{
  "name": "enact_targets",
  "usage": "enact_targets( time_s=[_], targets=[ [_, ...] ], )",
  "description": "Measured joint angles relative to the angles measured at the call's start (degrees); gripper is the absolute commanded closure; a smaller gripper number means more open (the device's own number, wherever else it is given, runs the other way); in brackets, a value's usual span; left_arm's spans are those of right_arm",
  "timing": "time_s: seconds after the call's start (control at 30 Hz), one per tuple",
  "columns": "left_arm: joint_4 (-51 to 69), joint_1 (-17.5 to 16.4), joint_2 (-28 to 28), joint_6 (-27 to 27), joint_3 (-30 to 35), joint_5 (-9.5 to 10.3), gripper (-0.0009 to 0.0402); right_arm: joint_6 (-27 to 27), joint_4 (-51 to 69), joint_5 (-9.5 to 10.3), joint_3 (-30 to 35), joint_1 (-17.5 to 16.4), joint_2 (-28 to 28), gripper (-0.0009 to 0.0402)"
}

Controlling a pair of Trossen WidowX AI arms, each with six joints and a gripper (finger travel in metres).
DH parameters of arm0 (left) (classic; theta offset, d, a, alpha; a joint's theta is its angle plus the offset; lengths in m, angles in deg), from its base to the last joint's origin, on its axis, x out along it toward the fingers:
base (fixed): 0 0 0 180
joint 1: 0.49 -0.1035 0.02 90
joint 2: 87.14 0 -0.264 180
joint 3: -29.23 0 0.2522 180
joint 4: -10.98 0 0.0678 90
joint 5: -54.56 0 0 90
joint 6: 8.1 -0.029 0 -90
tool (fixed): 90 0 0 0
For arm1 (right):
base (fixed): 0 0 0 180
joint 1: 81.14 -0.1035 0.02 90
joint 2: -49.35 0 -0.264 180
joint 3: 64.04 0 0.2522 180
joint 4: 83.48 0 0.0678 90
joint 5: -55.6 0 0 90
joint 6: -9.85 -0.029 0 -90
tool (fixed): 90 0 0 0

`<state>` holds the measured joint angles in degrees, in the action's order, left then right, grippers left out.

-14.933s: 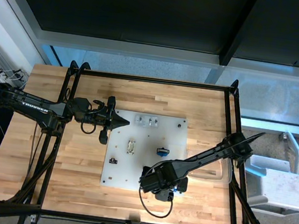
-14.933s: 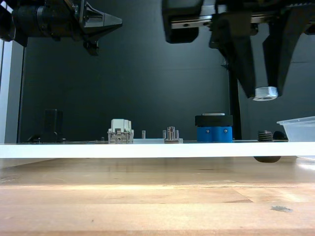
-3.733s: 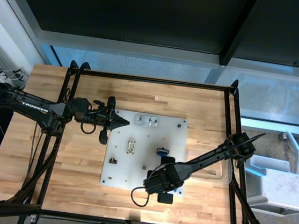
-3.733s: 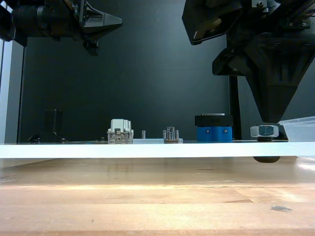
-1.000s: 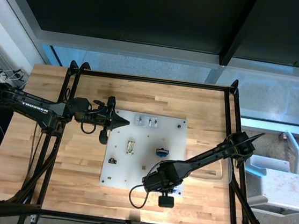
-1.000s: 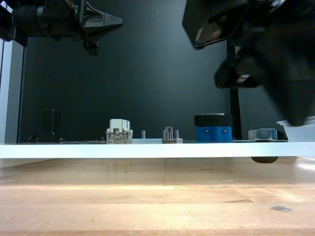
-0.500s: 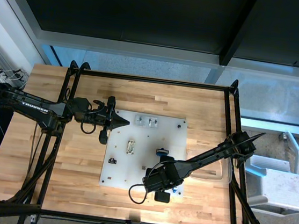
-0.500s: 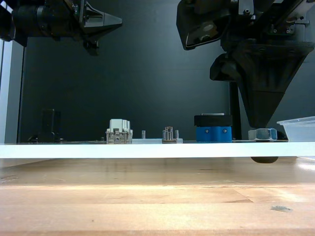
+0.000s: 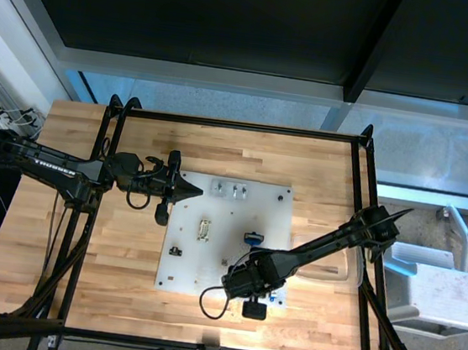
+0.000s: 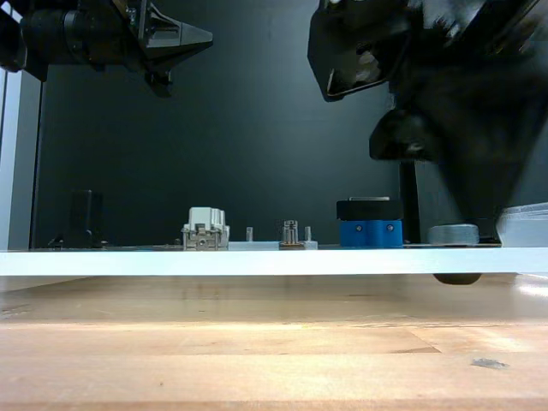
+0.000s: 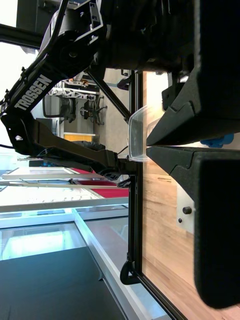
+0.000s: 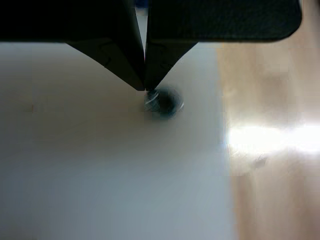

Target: Pick the M12 fastener and fasten on the M12 threads

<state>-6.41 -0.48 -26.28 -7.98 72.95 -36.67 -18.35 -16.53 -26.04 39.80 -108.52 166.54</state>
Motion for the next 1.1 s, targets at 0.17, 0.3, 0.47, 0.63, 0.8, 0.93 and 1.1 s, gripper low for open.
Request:
enact_targets(
  time_s=[0.17,0.3,0.47,0.63,0.8,0.93,1.1],
  targets=[
    [0.0,0.0,0.0,0.0,0.0,0.0,0.0393,3.2,1.9,7.58,0.0,-0.2,-1.4,0.0393],
    [0.0,0.0,0.0,0.0,0.0,-0.02,0.0393,3.2,2.5,6.34,0.0,-0.1,-1.6,0.0393],
    [0.0,0.0,0.0,0.0,0.0,-0.02,0.0393,3.2,2.6,5.66,0.0,-0.2,-1.6,0.0393],
    [0.0,0.0,0.0,0.0,0.0,0.0,0.0393,1.8,2.6,-4.31,0.0,-0.1,-1.6,0.0393],
    [0.0,0.0,0.0,0.0,0.0,-0.02,0.0393,-1.0,2.3,-11.21,0.0,-0.2,-1.6,0.0393],
    [0.0,0.0,0.0,0.0,0.0,0.0,0.0393,-2.0,1.9,-12.2,0.0,-0.2,-1.0,0.0393],
    [0.0,0.0,0.0,0.0,0.0,0.0,0.0393,-2.0,0.4,-11.74,0.0,-0.3,0.0,0.0393]
  ],
)
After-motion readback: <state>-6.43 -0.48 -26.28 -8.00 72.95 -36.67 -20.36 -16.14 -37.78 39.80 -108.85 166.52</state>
